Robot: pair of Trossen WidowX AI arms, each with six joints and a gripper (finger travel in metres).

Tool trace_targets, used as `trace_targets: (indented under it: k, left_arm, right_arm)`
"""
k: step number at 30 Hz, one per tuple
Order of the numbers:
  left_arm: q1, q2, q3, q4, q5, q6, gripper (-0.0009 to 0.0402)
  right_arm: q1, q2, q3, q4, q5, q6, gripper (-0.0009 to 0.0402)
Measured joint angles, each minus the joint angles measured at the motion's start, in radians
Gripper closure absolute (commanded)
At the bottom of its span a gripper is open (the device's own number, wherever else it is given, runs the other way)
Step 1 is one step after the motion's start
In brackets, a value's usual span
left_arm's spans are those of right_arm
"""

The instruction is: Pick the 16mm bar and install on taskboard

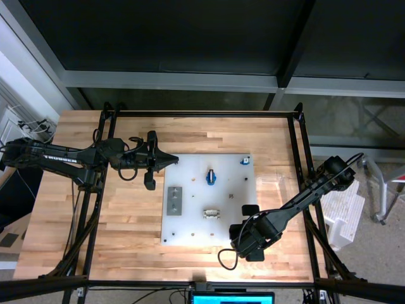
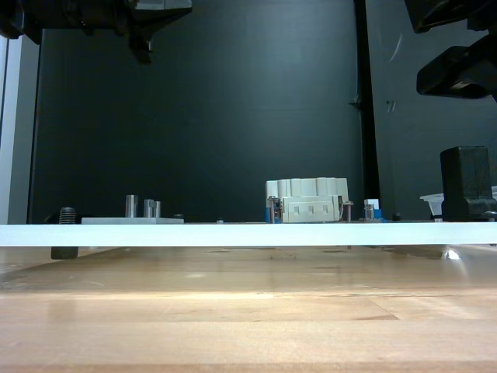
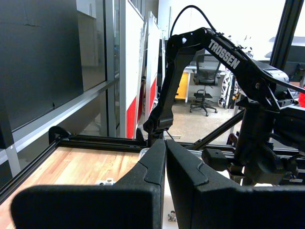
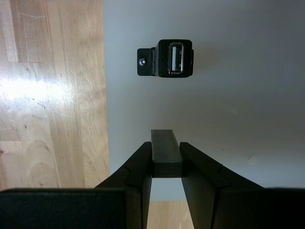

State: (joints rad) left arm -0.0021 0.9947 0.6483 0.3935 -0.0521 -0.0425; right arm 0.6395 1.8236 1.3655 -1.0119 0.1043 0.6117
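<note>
Your left tool point(image 1: 171, 161) hangs over the far-left edge of the white task board point(image 1: 190, 218), high above it in the low view. Its fingers point(image 3: 153, 164) are pressed flat together with nothing between them. Parked there, closed and raised, it looks to be holding clear of the work so the board is free for the other arm.

On the left part of the board you have a grey plate point(image 1: 174, 200) with short upright pins. I judge it a likely seat for the part, though the views do not confirm that. Further right sits a white connector point(image 2: 307, 200), and near the board's right edge a black USB block point(image 4: 167, 58).

Your right tool point(image 4: 167, 157) is over the near-right corner of the board, pointing straight down. The wooden worktop point(image 4: 52, 95) shows just beside the board's edge. The tool is clamped on the 16mm bar point(image 4: 167, 145), a dark square-section piece gripped on two opposite faces with its end sticking out past the fingertips. Held that way, the free end can go into a seat first.

The bar is carried in the air, clear of the board and of any seat. The pick looks done, and you have the move across the board and the insertion ahead.
</note>
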Motion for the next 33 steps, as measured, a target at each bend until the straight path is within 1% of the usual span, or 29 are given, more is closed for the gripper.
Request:
trace_targets:
  k: [3, 9, 20, 33]
  left_arm:
    - [0.0, 0.0, 0.0, 0.0, 0.0, 0.0, 0.0393]
    - [0.0, 0.0, 0.0, 0.0, 0.0, 0.0, 0.0393]
    - [0.0, 0.0, 0.0, 0.0, 0.0, 0.0, 0.0393]
    - [0.0, 0.0, 0.0, 0.0, 0.0, 0.0, 0.0393]
  right_arm:
    - [0.0, -0.007, 0.0, 0.0, 0.0, 0.0, 0.0394]
    - [0.0, -0.04, 0.0, -0.006, 0.0, 0.002, 0.0389]
    - [0.009, -0.053, -0.001, -0.043, -0.002, 0.011, 0.0389]
    - [0.032, -0.077, -0.034, -0.058, 0.0, 0.019, 0.0389]
